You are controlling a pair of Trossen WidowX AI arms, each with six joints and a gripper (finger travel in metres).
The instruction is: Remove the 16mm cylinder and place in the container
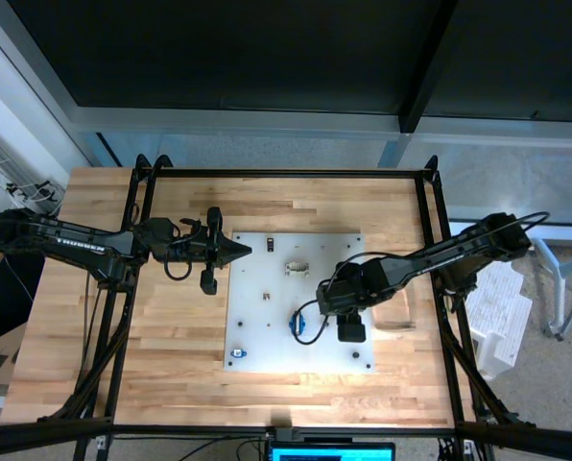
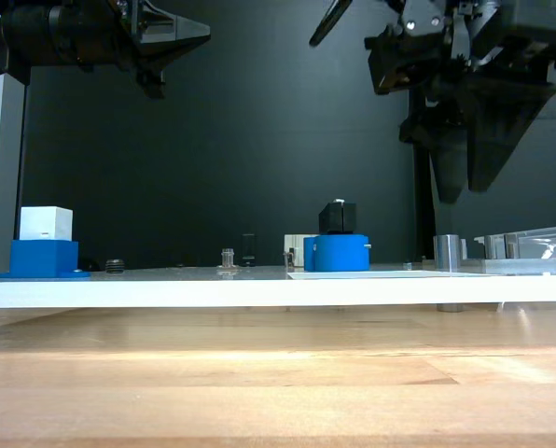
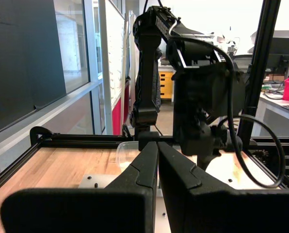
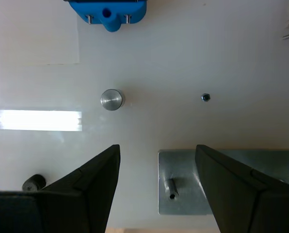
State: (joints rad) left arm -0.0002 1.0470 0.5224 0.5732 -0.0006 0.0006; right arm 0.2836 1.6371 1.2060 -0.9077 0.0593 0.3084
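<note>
The 16mm cylinder [image 4: 111, 99] stands upright in the white board [image 1: 267, 288] as a silvery round dot; from the low view it is a short grey peg [image 2: 447, 252]. My right gripper [image 4: 157, 150] hangs open above the board, fingers pointing down [image 2: 465, 187], with the cylinder just beyond its fingertips and nothing between them. In the high view the gripper [image 1: 348, 322] covers the peg. The container [image 1: 398, 312], a clear tray, lies just right of the board [image 2: 539, 245]. My left gripper [image 1: 240, 250] is shut and parked high over the board's left edge [image 3: 157, 144].
A blue part [image 4: 108, 9] with a black block [image 2: 339, 252] sits near the cylinder. A metal plate with a tinier peg [image 4: 171, 188] lies under the right gripper. A black knob [image 4: 33, 182] and a blue base with a white cube [image 2: 43, 245] stand on the board.
</note>
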